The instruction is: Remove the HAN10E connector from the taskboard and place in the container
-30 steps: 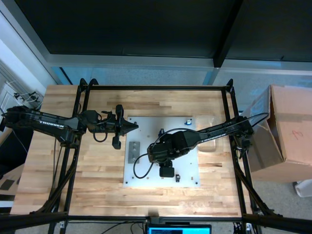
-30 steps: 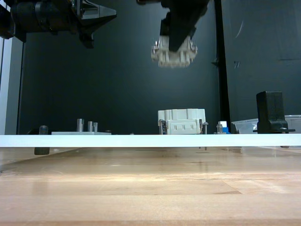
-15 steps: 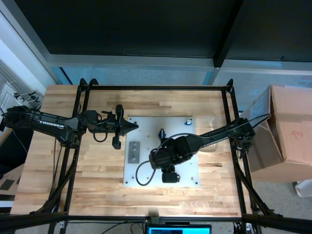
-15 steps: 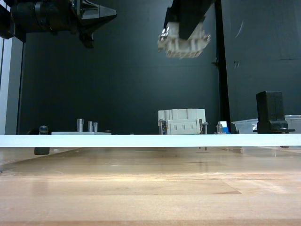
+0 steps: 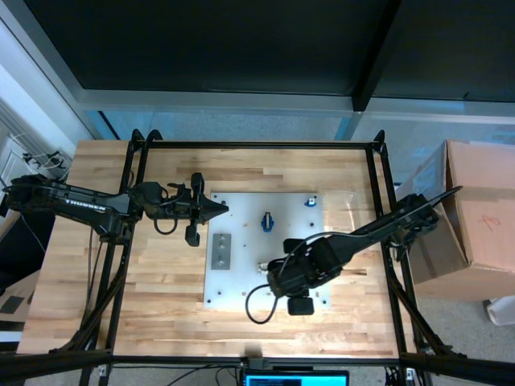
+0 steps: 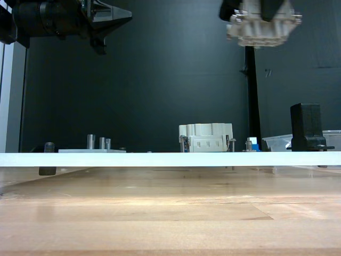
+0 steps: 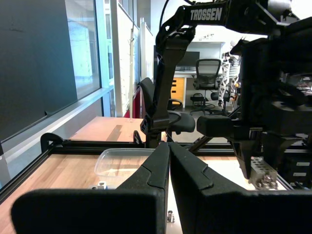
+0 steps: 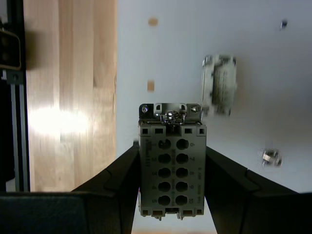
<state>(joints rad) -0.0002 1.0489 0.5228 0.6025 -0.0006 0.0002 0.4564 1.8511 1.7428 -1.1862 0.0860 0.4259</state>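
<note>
Two arms aloft: right gripper (image 8: 171,163) high over the near edge of the taskboard (image 5: 241,241), fingers pinching the HAN10E connector (image 6: 262,29); left gripper (image 5: 222,208) hovers by its far-left corner, fingers pressed together.

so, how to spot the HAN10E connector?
Above the board, opposite the shut left gripper over its far-left corner, the right gripper is shut on the connector, clear of its seat. Unlike the beige base on the board, it shows ten numbered holes.
</note>
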